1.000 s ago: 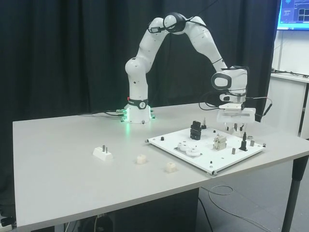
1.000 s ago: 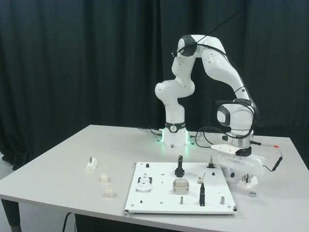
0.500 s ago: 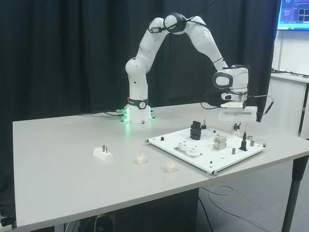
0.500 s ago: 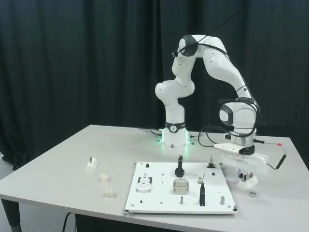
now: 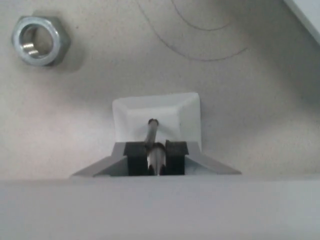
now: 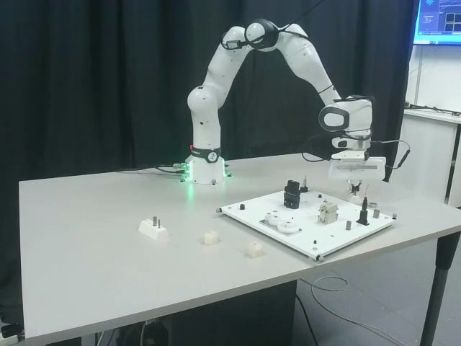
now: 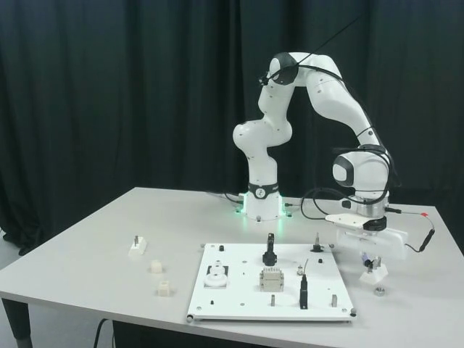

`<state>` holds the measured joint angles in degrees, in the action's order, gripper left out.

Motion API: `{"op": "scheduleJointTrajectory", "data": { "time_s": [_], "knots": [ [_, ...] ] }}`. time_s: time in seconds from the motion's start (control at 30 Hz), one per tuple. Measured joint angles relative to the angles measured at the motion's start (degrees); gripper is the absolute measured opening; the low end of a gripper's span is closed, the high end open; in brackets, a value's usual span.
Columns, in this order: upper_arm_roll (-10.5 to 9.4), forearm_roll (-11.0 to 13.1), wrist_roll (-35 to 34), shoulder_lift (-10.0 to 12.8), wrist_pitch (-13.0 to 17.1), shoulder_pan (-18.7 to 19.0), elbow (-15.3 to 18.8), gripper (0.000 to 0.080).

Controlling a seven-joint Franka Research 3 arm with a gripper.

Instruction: Pick round peg 2.

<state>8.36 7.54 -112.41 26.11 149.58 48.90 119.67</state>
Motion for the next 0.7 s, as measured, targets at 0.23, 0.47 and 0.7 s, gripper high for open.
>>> {"op": "scheduleJointTrajectory", "data": {
  "time_s": [0.23, 0.47, 0.7],
  "knots": [
    [0.0, 0.0, -0.1, 0.0, -0.8, 0.1, -0.7, 0.0071],
    [0.14, 0.0, -0.3, -0.7, -4.5, 0.1, -2.5, 0.0071],
    [0.64, 0.0, -0.4, -2.5, -10.4, 0.1, -4.4, 0.0071]
  ]
}}
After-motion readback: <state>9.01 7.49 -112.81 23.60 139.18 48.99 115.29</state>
